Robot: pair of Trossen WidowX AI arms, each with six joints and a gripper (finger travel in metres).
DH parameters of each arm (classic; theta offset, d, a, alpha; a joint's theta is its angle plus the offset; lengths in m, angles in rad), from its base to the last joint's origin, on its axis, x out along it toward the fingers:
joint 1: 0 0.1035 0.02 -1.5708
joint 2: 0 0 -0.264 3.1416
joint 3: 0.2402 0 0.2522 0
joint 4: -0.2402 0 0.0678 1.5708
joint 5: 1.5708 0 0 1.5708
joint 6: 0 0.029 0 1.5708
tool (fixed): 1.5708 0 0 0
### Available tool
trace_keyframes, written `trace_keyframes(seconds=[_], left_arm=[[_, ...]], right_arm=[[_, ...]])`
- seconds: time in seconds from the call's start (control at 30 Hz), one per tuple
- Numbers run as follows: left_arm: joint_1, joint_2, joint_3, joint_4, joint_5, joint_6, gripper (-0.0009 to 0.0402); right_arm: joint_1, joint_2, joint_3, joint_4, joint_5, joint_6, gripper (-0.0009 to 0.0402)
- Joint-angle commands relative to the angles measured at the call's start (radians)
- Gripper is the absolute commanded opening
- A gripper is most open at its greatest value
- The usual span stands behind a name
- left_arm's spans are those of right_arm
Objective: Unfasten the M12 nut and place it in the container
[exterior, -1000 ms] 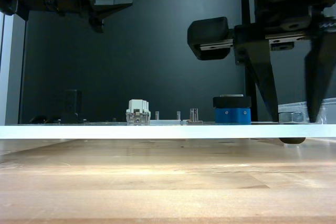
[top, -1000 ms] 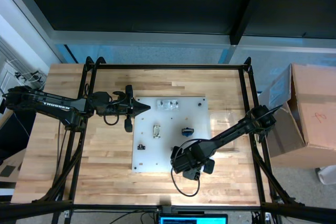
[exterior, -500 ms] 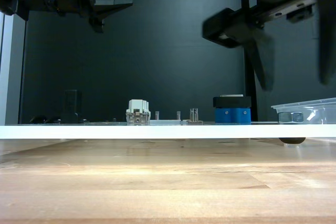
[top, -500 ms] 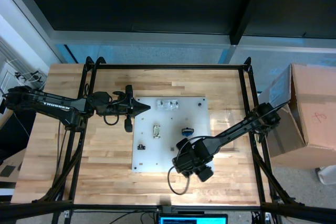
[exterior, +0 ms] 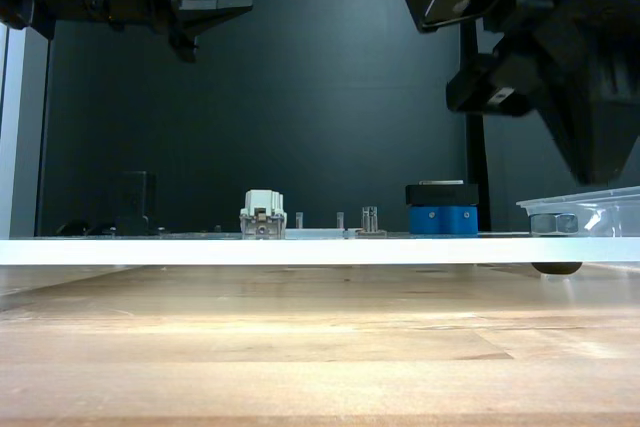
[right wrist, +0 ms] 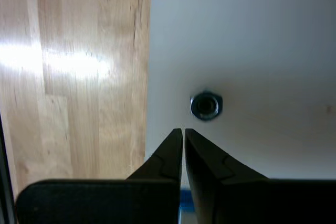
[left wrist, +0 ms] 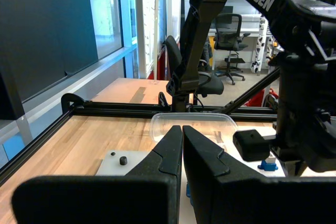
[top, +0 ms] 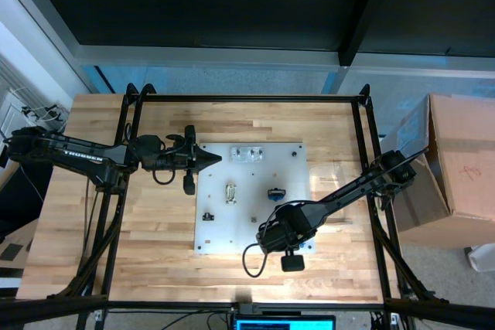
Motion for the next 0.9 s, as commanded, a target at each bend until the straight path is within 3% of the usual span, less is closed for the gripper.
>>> trace_keyframes(seconds=[0.03, 0.5, 0.57, 0.77, 0.9], left_arm=[[0.0, 0.0, 0.0, 0.0, 0.0, 0.0, 0.0], [0.0, 0.0, 0.0, 0.0, 0.0, 0.0, 0.0], [0.0, 0.0, 0.0, 0.0, 0.0, 0.0, 0.0], [0.0, 0.0, 0.0, 0.0, 0.0, 0.0, 0.0], [0.0, 0.0, 0.0, 0.0, 0.0, 0.0, 0.0]], right_arm=[[0.002, 0.001, -0.038, 0.058, -0.029, 0.002, -0.0001], [0.002, 0.003, -0.077, 0.097, -0.009, -0.006, 0.0], [0.001, 0.001, -0.077, 0.091, 0.024, -0.008, 0.0], [0.001, -0.016, -0.053, 0.018, 0.232, 0.024, 0.0], [0.001, -0.026, -0.043, -0.01, 0.232, 0.032, 0.0]])
